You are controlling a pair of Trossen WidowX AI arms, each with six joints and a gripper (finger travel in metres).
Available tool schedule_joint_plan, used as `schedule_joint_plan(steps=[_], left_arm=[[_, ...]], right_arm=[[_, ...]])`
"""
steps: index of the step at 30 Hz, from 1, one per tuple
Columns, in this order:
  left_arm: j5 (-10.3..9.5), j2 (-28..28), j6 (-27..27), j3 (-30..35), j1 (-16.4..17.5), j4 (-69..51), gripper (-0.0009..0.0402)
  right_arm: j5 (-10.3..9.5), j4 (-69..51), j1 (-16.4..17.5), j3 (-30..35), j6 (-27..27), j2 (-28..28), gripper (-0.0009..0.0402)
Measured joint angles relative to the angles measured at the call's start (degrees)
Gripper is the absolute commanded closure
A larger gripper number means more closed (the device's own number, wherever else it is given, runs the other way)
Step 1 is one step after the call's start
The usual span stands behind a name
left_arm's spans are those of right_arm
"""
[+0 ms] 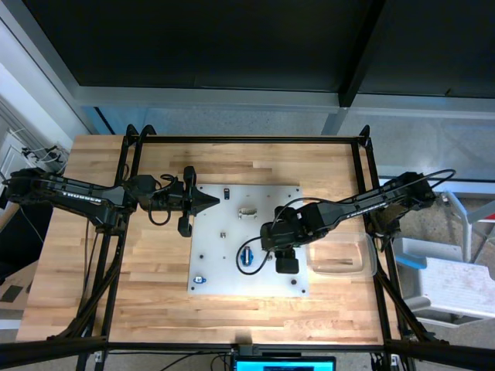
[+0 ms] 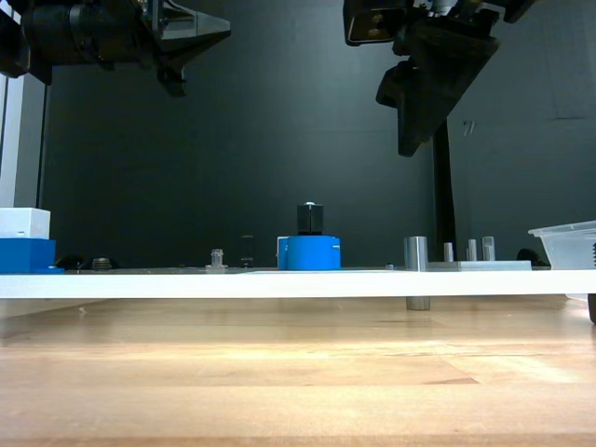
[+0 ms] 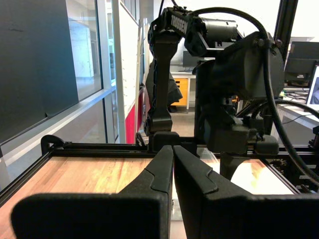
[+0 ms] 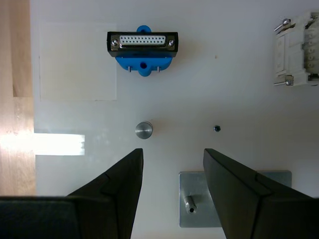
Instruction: Pick the 16mm cylinder and place it in the container
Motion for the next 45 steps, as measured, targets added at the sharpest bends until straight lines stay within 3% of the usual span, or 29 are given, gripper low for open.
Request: schedule_joint_plan(steps=[9,20,31,45], left_arm=[[0.02,0.00,0.00,0.00,0.00,-0.02,0.0393],[0.00,0.00,0.00,0.02,0.00,0.00,0.0393],[0.00,0.00,0.00,0.00,0.00,0.00,0.0393],[0.00,0.00,0.00,0.02,0.00,-0.02,0.0393]], right_arm=[[-0.02,-1.97,0.57,3.93,0.33,4.66,0.0224],[-0.31,-2.16,1.33,4.39,1.11,8.63,0.0224],[-0.48,-1.49,1.57,4.17,1.79,9.05,0.0224],[-0.48,-0.28,1.60,4.02,0.92,12.11,0.0180]])
